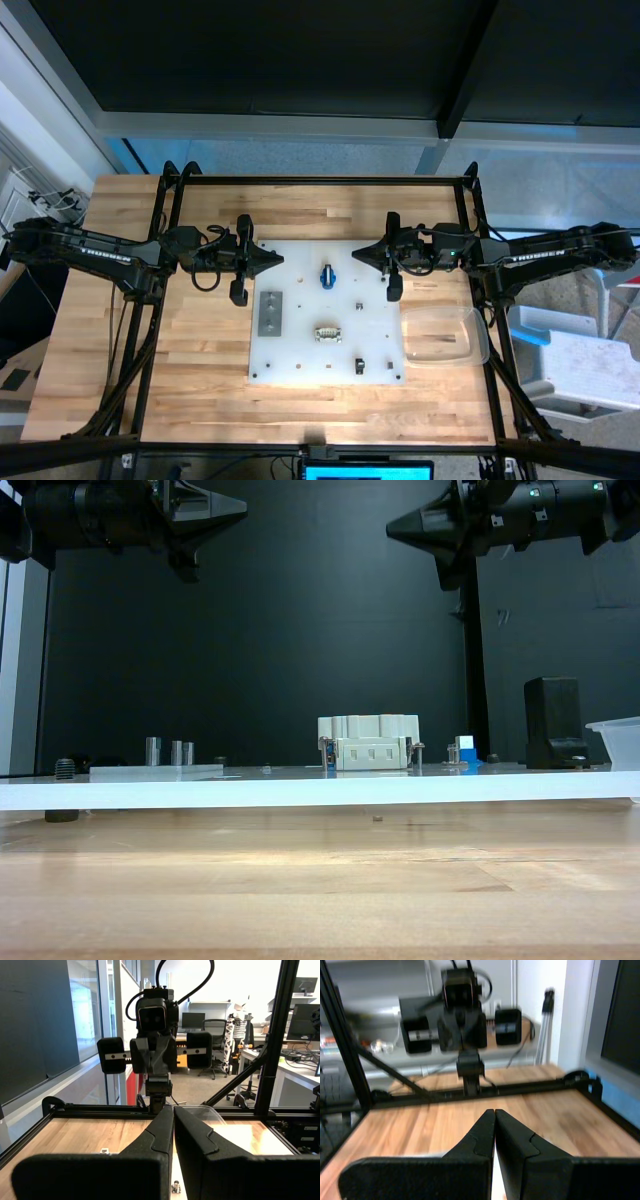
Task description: Pick the 16mm bar from the taskboard and place it in the container
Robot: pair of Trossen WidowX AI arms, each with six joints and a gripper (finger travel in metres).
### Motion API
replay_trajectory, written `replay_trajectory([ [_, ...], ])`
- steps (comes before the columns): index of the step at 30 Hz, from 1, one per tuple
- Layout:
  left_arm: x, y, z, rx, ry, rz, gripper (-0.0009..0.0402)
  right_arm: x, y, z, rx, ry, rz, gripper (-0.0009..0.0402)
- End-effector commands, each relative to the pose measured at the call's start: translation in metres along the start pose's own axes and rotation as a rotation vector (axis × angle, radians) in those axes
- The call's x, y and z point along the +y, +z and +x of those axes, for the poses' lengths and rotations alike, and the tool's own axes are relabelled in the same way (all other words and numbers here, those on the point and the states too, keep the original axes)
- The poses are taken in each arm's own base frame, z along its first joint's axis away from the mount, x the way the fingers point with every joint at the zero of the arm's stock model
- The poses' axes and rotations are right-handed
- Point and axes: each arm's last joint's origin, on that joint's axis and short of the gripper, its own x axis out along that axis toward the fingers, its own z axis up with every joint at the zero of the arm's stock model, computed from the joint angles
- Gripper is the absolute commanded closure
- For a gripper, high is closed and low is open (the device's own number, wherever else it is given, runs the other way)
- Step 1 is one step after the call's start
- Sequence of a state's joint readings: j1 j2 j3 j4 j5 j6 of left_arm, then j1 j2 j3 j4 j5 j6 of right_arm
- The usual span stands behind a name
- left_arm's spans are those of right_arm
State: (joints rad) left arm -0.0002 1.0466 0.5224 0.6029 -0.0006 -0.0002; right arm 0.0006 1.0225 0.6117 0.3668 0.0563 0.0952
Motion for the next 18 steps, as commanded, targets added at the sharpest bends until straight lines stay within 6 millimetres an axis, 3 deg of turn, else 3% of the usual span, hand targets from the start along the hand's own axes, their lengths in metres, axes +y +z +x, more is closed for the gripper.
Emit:
replay_trajectory([
  [1, 0.000, 0.000, 0.000, 0.000, 0.000, 0.000, 0.0393, 0.000, 0.003, 0.001, 0.089, -0.007, -0.008, 0.0393],
  [18, 0.000, 0.000, 0.000, 0.000, 0.000, 0.000, 0.0393, 0.007, 0.038, 0.000, 0.462, -0.033, -0.029, 0.0393],
])
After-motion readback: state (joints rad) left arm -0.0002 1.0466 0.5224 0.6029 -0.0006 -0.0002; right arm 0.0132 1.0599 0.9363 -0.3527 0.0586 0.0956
